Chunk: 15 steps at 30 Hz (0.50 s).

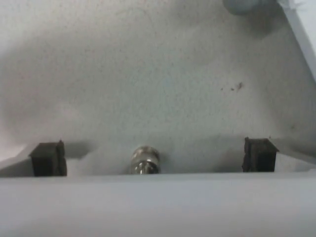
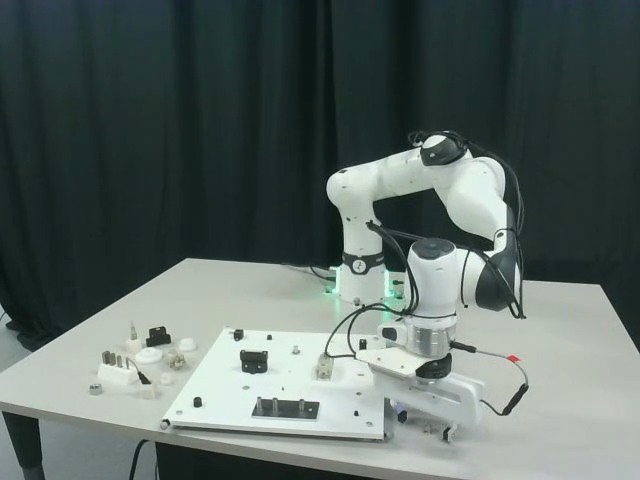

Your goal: Pick BNC.

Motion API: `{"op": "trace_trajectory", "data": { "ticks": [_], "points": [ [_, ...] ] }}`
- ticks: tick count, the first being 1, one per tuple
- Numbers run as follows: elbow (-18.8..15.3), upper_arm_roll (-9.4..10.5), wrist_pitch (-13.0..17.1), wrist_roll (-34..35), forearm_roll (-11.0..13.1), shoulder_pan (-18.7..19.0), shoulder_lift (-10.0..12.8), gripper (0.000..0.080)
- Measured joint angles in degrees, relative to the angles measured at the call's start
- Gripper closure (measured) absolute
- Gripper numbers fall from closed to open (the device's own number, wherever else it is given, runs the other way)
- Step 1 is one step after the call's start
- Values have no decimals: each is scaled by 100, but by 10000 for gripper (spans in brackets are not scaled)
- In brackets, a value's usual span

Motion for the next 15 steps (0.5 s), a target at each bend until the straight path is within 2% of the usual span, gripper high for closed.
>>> {"op": "trace_trajectory", "data": {
  "ticks": [8, 9, 15],
  "points": [
    [1, 47, 50, -38, -26, -30, 26, 3],
    [3, 48, 50, -40, -27, -32, 26, 94],
    [16, 51, 35, -98, -27, -32, 26, 94]
  ]
}}
